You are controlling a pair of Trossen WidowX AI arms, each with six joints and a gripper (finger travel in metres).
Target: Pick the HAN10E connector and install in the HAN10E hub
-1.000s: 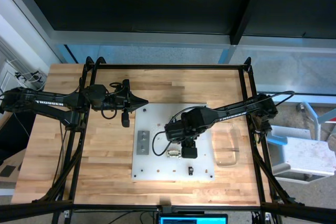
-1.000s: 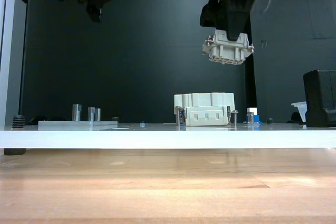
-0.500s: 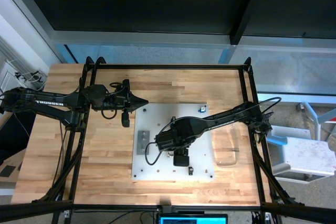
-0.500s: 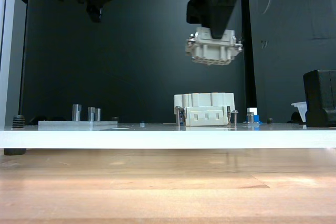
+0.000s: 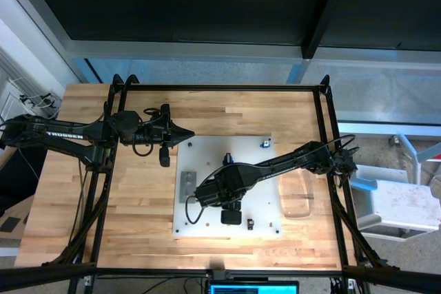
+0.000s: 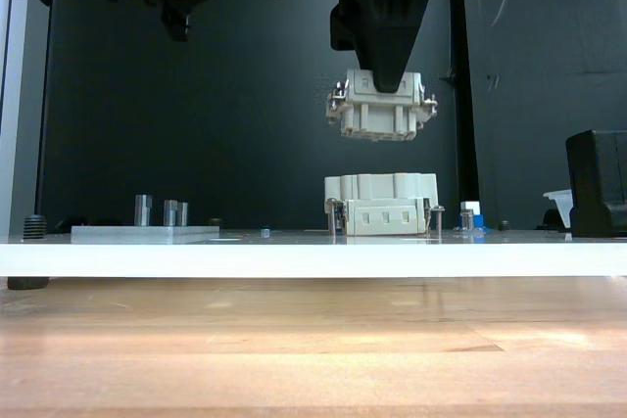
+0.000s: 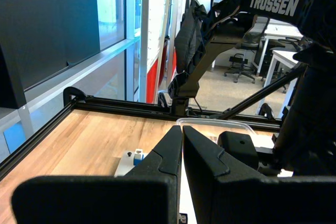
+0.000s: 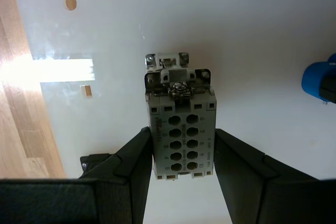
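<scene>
My right gripper (image 6: 381, 83) is shut on the beige-grey HAN10E connector (image 6: 381, 115), which hangs level a short way above the HAN10E hub (image 6: 381, 205) on the white board. In the right wrist view the connector (image 8: 181, 140), its face of numbered holes showing, sits between the fingers (image 8: 239, 166); only the hub's metal end tab (image 8: 167, 60) peeks out beyond it. From above, the right gripper (image 5: 227, 206) hides both parts. My left gripper (image 5: 186, 133) hovers shut over the board's far left corner, its fingers (image 7: 168, 153) pressed together with nothing in them.
The white board (image 5: 207, 149) carries a grey metal block with pegs (image 5: 187, 187) at its left, a small black part (image 5: 251, 224) near the front edge and a blue part (image 5: 264, 144) at the far right. A clear tray (image 5: 296, 194) lies to the board's right.
The right gripper has carried the connector leftward and down, from up and to the right of the hub to just above it. The left arm has not moved.
</scene>
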